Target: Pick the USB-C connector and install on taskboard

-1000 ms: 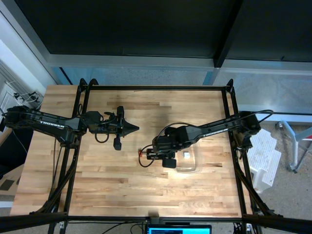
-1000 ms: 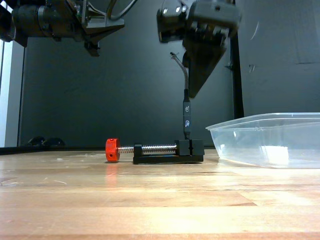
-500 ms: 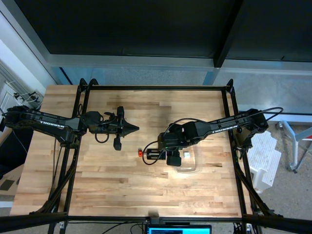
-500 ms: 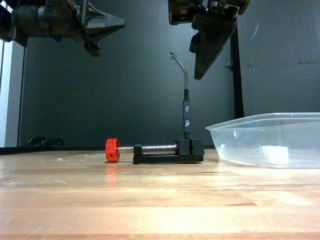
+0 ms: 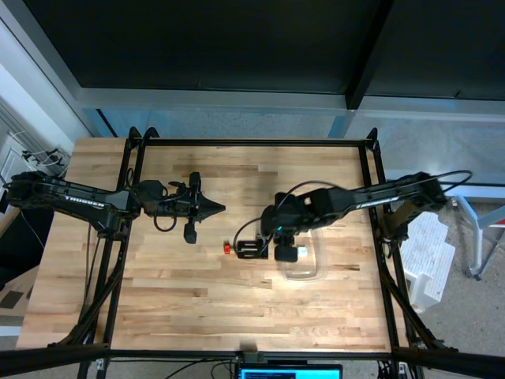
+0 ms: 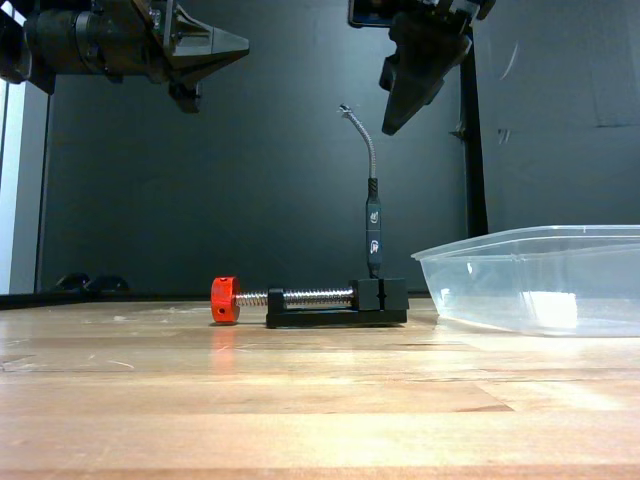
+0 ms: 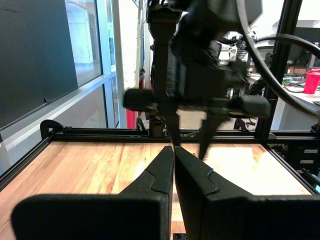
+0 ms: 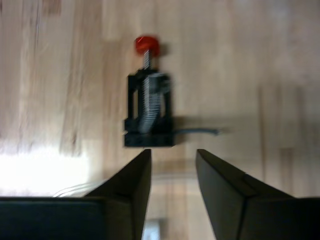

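Connector: the small dark USB-C connector (image 6: 372,228), topped by a short braided grey cable stub (image 6: 362,135), stands in the end of the taskboard farthest from the knob.
Axis: its long axis is upright, with the plug end pointing down into the block. The stub rises and bends over at its tip toward the knob side.
Base: the taskboard (image 6: 335,300) is a small black rectangular block with a silver screw (image 6: 310,297) and a red-orange knob (image 6: 224,299). It lies on the pale wooden table (image 6: 300,400), just beside the clear plastic tray (image 6: 520,275).
Right arm: the right gripper (image 8: 173,152) hangs above the connector and apart from it. Its fingers are parted with a clear gap and hold nothing.
Left arm: the left gripper (image 7: 173,149) is high over the table, well apart from the block. Its fingers are pressed together and hold nothing.
Progress: pick and insertion look done, since the connector stands unaided. Whether it is fully seated cannot be told. Probably only moving the right arm clear is left.
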You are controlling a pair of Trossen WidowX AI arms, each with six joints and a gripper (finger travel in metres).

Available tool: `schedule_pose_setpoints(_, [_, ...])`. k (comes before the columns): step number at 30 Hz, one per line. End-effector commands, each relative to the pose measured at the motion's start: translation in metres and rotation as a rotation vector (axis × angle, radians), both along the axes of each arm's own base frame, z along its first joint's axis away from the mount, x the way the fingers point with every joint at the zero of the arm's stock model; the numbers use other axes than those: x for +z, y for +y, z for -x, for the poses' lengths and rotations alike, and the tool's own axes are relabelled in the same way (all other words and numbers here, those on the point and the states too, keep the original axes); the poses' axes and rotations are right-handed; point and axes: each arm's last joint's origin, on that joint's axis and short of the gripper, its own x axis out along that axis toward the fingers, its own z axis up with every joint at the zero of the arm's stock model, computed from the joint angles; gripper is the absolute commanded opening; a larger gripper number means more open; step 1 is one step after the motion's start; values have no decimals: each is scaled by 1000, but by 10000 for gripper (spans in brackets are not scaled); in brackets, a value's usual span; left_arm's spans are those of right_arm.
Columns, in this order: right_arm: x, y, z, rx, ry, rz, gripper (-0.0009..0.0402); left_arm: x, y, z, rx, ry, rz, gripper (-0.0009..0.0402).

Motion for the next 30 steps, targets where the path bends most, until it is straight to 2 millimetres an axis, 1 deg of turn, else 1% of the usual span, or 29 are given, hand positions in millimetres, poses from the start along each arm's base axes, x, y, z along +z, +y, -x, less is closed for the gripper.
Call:
schedule_pose_setpoints(1, [5,-10,14,-17,-127,-16,63,0,0,0,0,0,0,0])
schedule_pose_setpoints(6, [15,-22,39,-36,-357,-40,0,0,0,0,0,-1,0,0])
schedule_pose_setpoints(7, [17,-24,44,-37,-401,-40,-3,0,0,0,0,0,0,0])
schedule_pose_setpoints(9, [20,-26,54,-38,-488,-44,6,0,0,0,0,0,0,0])
schedule_pose_setpoints(13, [24,-32,72,-53,-621,-51,-2,0,0,0,0,0,0,0])
schedule_pose_setpoints(16, [23,-37,84,-45,-713,-77,1,0,0,0,0,0,0,0])
schedule_pose_setpoints(23, [12,-42,109,-46,-910,-89,0,0,0,0,0,0,0,0])
schedule_pose_setpoints(30, [-7,-43,131,-36,-1068,-91,0,0,0,0,0,0,0,0])
